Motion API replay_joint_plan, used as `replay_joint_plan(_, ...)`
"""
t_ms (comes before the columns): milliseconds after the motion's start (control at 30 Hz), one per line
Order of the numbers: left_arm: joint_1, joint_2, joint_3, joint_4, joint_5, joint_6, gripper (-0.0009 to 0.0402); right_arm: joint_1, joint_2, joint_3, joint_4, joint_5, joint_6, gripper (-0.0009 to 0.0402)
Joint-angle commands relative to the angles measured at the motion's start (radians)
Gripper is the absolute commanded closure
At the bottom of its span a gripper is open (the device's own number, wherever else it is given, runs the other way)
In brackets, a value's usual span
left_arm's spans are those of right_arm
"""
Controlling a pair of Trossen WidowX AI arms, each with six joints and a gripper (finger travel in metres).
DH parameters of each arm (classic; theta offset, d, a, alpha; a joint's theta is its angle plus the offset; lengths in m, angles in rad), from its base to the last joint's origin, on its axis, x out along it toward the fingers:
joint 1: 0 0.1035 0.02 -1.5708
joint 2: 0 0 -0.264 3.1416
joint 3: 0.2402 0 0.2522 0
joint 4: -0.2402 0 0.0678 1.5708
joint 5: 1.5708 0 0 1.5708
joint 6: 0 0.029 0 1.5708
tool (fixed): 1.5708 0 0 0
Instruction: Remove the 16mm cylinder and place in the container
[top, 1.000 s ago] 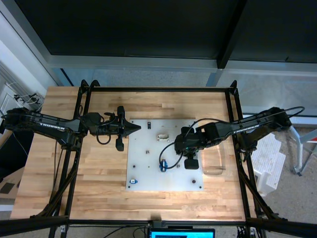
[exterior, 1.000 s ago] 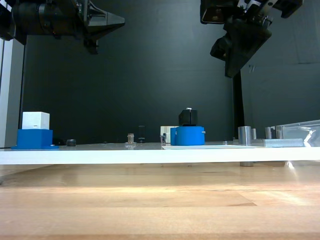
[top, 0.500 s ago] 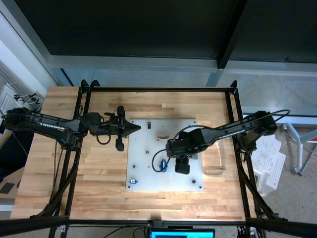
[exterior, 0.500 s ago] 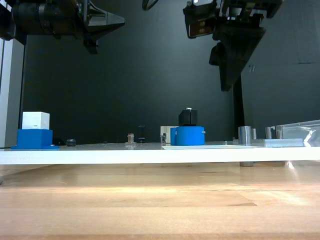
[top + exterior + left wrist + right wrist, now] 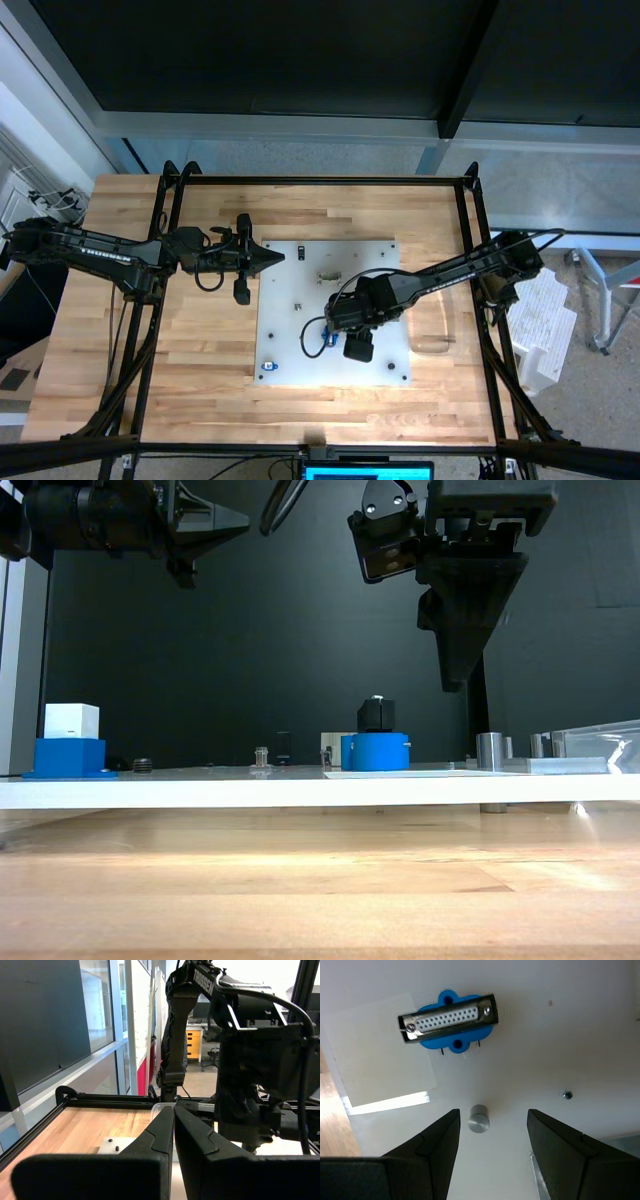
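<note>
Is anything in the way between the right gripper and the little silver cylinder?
Nothing visible does. The right gripper hangs open above the 16mm cylinder, with only air between. The blue connector sits off to one side. The left gripper, shut, is parked by the board's left edge.

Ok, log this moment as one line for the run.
right gripper: open, above 16mm cylinder | cylinder: upright on board, ungripped | container: right of board | left gripper: shut, parked high at left

right gripper (image 5: 452, 675) displaced over the last second: from above the right part of the white board (image 5: 285, 345), leftward and toward the near edge, now over its middle, metal cylinder (image 5: 479, 1123) below it.
</note>
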Motion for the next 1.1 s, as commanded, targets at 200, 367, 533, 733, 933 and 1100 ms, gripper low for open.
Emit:
replay_joint_plan(200, 0.000, 0.000, 0.000, 0.000, 0.000, 0.000, 0.0393, 0.008, 0.042, -0.004, 0.000, 0.000, 0.038, 0.0208)
replay_joint_plan(367, 0.000, 0.000, 0.000, 0.000, 0.000, 0.000, 0.0393, 0.011, 0.070, -0.005, 0.006, 0.000, 0.055, 0.0208)
replay_joint_plan(533, 0.000, 0.000, 0.000, 0.000, 0.000, 0.000, 0.0393, 0.014, 0.074, -0.012, 0.032, 0.001, 0.065, 0.0208)
replay_joint_plan(733, 0.000, 0.000, 0.000, 0.000, 0.000, 0.000, 0.0393, 0.014, 0.074, -0.033, 0.058, 0.001, 0.074, 0.0208)
replay_joint_plan(933, 0.000, 0.000, 0.000, 0.000, 0.000, 0.000, 0.0393, 0.014, 0.074, -0.054, 0.085, 0.002, 0.074, 0.0213)
replay_joint_plan(1100, 0.000, 0.000, 0.000, 0.000, 0.000, 0.000, 0.0393, 0.013, 0.074, -0.063, 0.106, 0.002, 0.074, 0.0233)
